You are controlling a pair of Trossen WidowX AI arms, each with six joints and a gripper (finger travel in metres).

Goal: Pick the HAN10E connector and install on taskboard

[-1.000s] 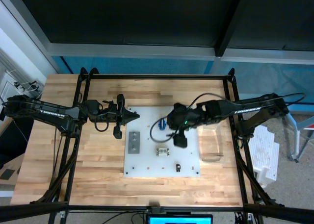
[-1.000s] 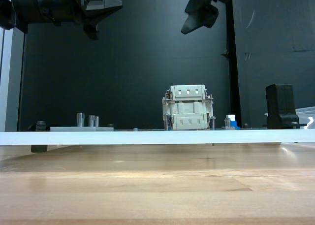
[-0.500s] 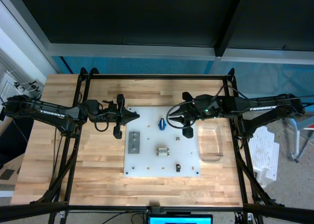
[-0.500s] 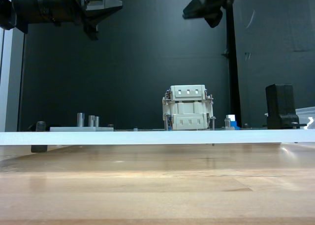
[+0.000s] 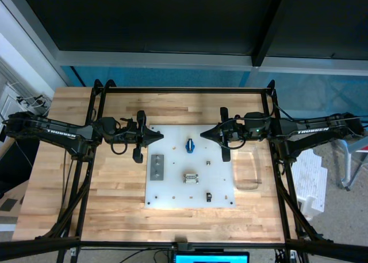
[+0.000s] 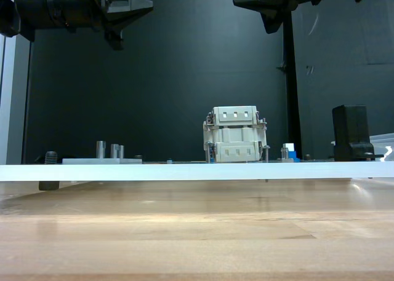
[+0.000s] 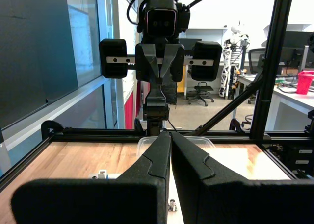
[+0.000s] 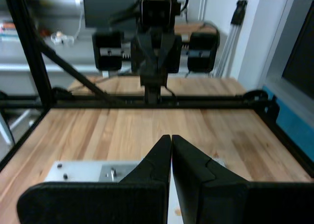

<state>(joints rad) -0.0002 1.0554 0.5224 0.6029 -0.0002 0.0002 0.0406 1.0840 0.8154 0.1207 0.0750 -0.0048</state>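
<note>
Two arms reach over one desk (image 5: 115, 217), one from the left and one from the right. They carry two grippers. The left gripper (image 5: 158, 136) hangs above the far left corner of the taskboard (image 5: 172, 195). The right gripper (image 5: 203, 134) hangs above the board's far edge, right of the knob. Each has two fingers (image 7: 152, 160), four in all, and both pairs are pressed together. There is one taskboard. It bears one blue knob (image 5: 189, 145), one grey metal block (image 5: 157, 167) with two holes, one HAN10E connector (image 5: 191, 178) and one small black part (image 5: 208, 196). One clear tray (image 5: 247, 186) lies just right of the board.
</note>
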